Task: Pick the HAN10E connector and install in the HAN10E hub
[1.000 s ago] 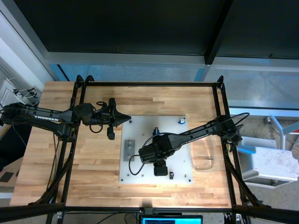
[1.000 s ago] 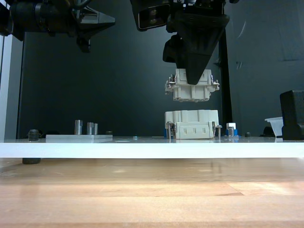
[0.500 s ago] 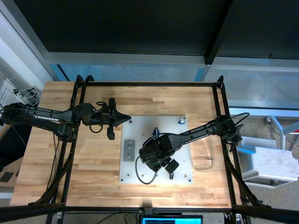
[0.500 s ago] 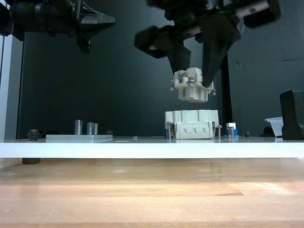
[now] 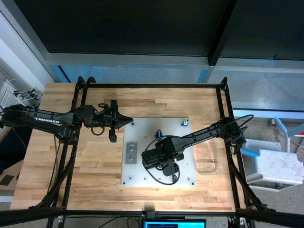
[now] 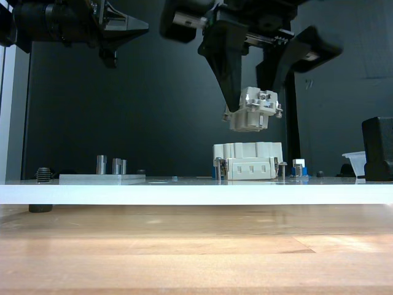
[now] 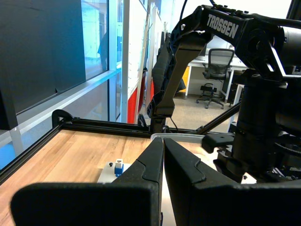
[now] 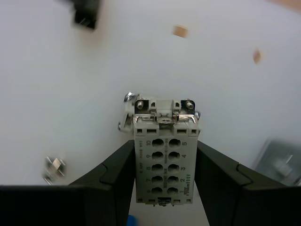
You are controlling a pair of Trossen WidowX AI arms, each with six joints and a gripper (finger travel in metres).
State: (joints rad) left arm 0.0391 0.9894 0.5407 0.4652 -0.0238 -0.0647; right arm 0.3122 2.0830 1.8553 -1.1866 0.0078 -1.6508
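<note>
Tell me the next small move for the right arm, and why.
Probably level the wrist before descending: the right gripper holds the HAN10E connector tilted, above and apart from the HAN10E hub, so pushing down now might jam it. The left gripper hangs shut, parked high off to the left.

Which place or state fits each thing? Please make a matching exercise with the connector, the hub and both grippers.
Things:
1. HAN10E connector
2. HAN10E hub
3. left gripper
4. right gripper

States:
A. shut on nothing, high over the table's left side
B. tilted in the air above the hub
C. shut on the connector
D. standing on the white board

Pairs: 1-B, 2-D, 3-A, 4-C
</note>
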